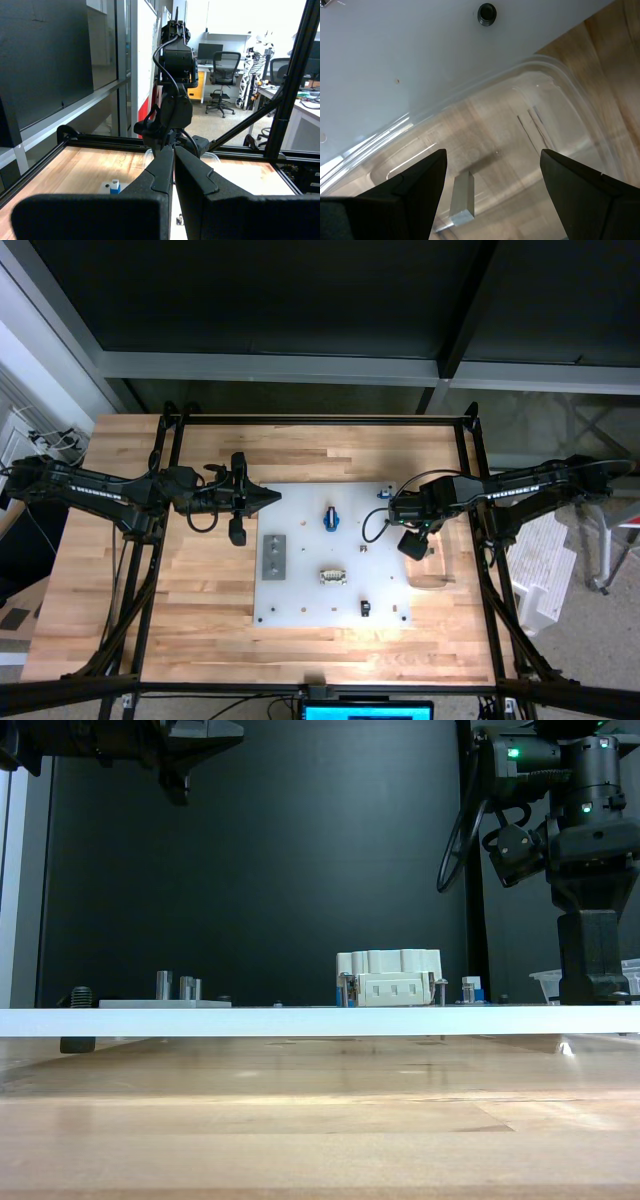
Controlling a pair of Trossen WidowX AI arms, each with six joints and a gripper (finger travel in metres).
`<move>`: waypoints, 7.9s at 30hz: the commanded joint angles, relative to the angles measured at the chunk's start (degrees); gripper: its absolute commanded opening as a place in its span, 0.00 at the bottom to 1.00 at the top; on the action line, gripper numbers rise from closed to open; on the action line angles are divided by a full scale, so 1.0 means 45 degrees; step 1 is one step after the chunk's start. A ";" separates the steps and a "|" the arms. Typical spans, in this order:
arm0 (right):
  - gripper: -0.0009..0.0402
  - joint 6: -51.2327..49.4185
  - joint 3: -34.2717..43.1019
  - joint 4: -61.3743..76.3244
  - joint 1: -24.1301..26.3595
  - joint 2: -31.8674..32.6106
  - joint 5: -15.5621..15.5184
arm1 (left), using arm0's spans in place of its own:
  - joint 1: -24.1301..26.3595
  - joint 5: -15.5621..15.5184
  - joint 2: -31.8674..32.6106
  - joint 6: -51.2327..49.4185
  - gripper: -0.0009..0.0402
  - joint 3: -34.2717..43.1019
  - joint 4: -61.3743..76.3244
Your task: Pick the 16mm bar and install on taskboard
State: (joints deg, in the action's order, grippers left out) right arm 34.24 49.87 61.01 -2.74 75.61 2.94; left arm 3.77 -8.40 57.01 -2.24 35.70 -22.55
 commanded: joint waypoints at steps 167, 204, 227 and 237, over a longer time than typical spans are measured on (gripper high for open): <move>0.68 -0.0811 -0.1088 -0.0583 -0.1928 -0.1467 0.0005 | -0.0005 0.0000 0.0000 0.0000 0.02 0.0005 0.0000; 0.68 -0.0656 -0.0763 0.2929 -0.4988 -0.4216 0.0000 | 0.0000 0.0000 0.0000 0.0000 0.02 0.0005 0.0000; 0.68 -0.0607 -0.0767 0.2968 -0.5333 -0.4619 0.0029 | 0.0000 0.0000 0.0000 0.0000 0.02 0.0005 0.0000; 0.68 -0.0471 -0.0767 0.2919 -0.5343 -0.4614 0.0126 | 0.0000 0.0000 0.0000 0.0000 0.02 0.0005 0.0000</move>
State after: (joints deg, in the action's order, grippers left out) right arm 31.81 46.41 74.32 -26.76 54.78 3.46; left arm 3.77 -8.40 57.01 -2.24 35.70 -22.55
